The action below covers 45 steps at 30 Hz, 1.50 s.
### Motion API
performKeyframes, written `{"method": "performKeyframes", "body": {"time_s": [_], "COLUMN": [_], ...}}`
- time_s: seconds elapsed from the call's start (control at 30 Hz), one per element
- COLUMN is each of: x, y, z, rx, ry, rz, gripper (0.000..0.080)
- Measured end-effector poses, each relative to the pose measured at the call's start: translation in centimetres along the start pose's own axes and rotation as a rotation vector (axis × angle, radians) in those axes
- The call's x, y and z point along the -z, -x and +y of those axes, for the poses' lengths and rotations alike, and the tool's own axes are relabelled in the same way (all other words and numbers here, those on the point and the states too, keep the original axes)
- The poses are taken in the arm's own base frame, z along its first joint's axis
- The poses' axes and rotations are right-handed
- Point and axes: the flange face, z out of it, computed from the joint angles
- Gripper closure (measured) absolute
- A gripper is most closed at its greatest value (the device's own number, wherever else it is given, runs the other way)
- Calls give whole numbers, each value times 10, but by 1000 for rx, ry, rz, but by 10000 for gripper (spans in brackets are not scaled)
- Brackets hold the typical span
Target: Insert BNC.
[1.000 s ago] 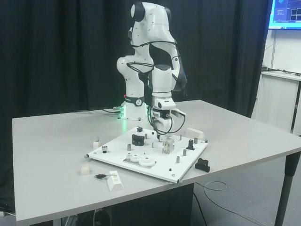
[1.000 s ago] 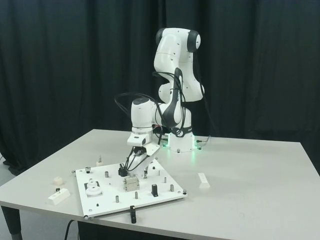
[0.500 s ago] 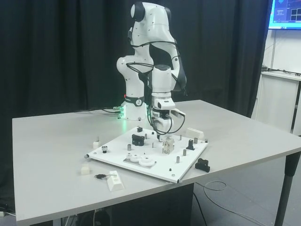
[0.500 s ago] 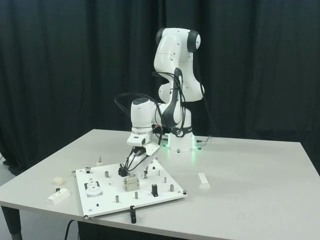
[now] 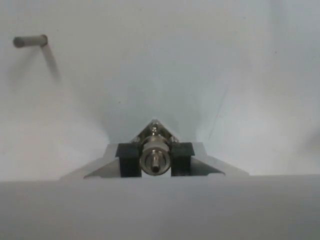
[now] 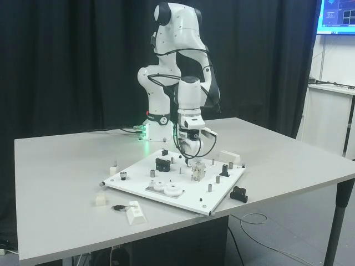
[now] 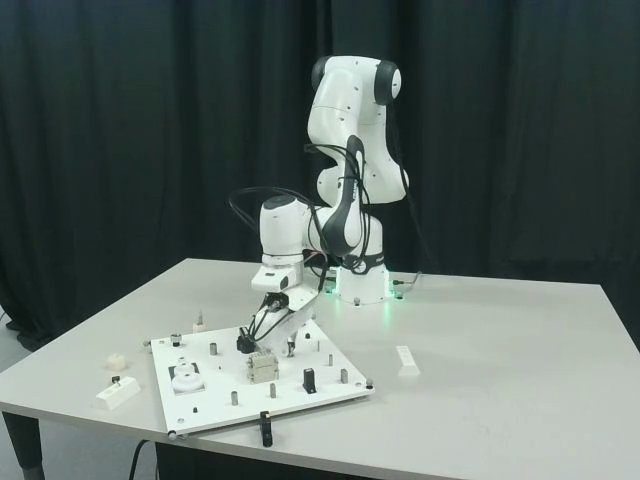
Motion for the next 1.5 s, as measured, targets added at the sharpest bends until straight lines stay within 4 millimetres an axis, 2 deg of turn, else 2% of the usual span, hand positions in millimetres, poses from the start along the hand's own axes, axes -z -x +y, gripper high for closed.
{"method": "performKeyframes", "body": {"time_s": [0.83, 1.5], "x": [0, 0], "y": [2, 3], "z": [0, 0], "rx": [-146, -386], "ry": [-9, -12], "rz": [13, 11], "gripper": [680, 680]}}
